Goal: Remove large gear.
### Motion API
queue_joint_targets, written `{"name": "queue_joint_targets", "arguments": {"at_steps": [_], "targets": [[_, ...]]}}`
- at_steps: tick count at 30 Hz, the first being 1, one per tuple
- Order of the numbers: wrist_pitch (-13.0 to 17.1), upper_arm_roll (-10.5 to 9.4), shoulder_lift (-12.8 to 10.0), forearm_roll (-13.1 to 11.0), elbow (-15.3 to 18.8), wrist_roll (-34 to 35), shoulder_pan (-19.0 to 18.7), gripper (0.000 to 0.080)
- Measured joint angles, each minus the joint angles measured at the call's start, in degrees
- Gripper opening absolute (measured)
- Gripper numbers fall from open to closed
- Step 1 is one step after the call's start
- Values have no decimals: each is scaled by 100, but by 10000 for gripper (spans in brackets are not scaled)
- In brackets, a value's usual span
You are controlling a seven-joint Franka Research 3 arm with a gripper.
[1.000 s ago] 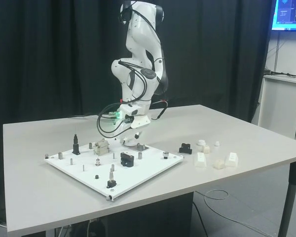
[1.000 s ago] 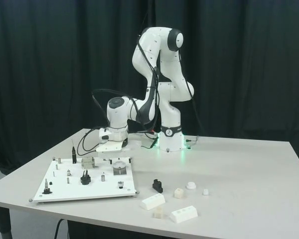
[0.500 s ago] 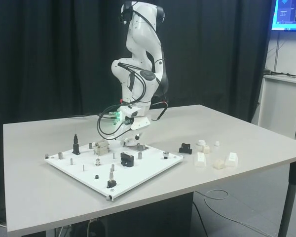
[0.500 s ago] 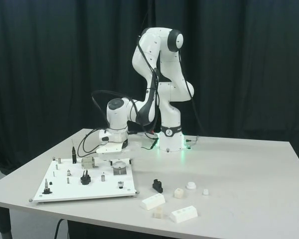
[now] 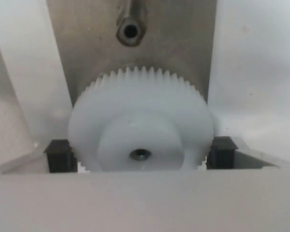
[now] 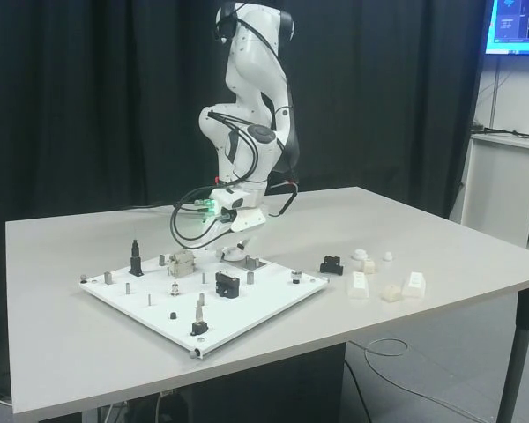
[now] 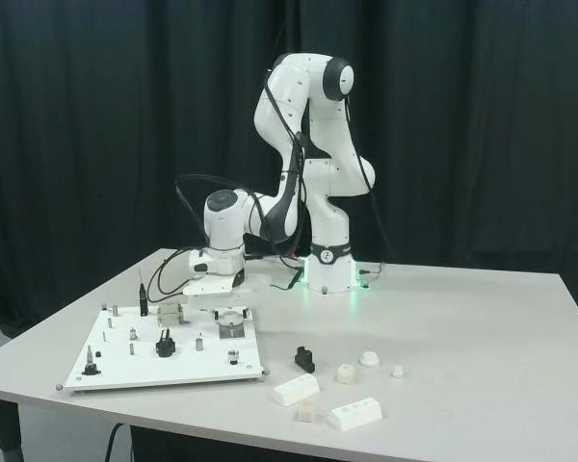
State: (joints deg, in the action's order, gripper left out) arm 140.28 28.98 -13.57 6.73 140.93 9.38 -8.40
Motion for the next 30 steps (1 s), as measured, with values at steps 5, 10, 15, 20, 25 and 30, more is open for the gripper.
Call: {"name": "queue_joint_targets", "arguments": {"at_steps": [5, 10, 15, 20, 25, 30], "targets": [[0, 0, -1, 0, -1, 0, 0, 592], [-1, 0, -1, 0, -1, 0, 0, 593], [-12, 0, 1, 0, -3, 0, 0, 593], [-51, 0, 8, -2, -18, 5, 0, 593], [-146, 4, 39, -2, -49, 6, 2, 593], [-249, 12, 81, -2, -78, 6, 3, 593]]}}
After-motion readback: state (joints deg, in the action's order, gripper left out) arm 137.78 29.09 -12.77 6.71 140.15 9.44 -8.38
